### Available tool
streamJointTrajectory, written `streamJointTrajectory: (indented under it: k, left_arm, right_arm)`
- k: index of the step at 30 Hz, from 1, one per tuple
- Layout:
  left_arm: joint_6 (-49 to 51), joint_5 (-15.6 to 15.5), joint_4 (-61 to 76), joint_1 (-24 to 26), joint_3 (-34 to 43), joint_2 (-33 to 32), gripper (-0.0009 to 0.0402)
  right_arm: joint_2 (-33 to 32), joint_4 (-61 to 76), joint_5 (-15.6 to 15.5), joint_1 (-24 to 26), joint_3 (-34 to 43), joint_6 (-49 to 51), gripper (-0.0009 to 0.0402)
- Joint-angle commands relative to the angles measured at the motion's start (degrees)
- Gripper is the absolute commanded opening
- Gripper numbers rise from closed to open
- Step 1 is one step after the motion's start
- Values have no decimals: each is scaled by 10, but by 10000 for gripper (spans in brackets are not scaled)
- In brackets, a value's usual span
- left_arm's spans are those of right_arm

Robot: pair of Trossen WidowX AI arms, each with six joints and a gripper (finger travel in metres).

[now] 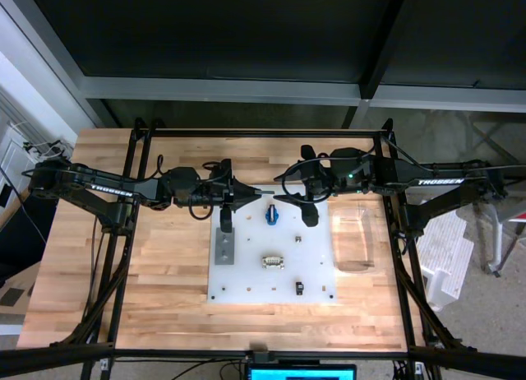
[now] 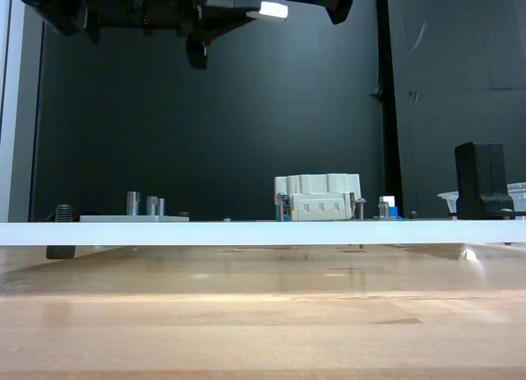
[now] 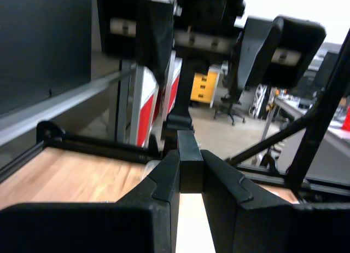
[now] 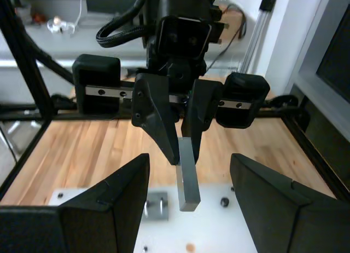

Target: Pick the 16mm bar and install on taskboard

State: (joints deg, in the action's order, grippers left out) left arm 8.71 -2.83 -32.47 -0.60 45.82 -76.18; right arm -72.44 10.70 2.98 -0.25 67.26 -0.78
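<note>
The 16mm bar (image 1: 261, 191) is a slim grey metal bar held level in the air above the far edge of the white taskboard (image 1: 246, 285), clear of any seat. My left gripper (image 1: 237, 196) is shut on one end of it; in the left wrist view the bar (image 3: 190, 161) sits clamped between the fingers (image 3: 164, 176). My right gripper (image 1: 305, 188) faces it from the right, open, fingers spread wide on either side of the bar's free end. In the right wrist view the bar (image 4: 186, 179) points toward the camera. In the low view its bright end (image 2: 274, 10) hangs high above the board.
On the board are a grey block with posts (image 1: 223, 248), a blue part (image 1: 272, 214), a beige connector (image 1: 274, 262) and a small black part (image 1: 300, 288). A clear plastic tray (image 1: 353, 236) lies right of the board. A black frame (image 1: 136, 191) surrounds the table.
</note>
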Motion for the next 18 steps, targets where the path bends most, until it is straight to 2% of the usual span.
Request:
streamJointTrajectory:
  k: [1,6,18]
  left_arm:
    - [0,0,-23,0,0,0,0]
    - [0,0,-45,0,0,0,0]
    - [-5,2,-57,0,0,0,0]
  right_arm:
    - [0,-66,0,0,-31,-12,204]
    - [0,-163,0,0,-75,-38,204]
    - [0,-268,0,3,-136,-90,203]
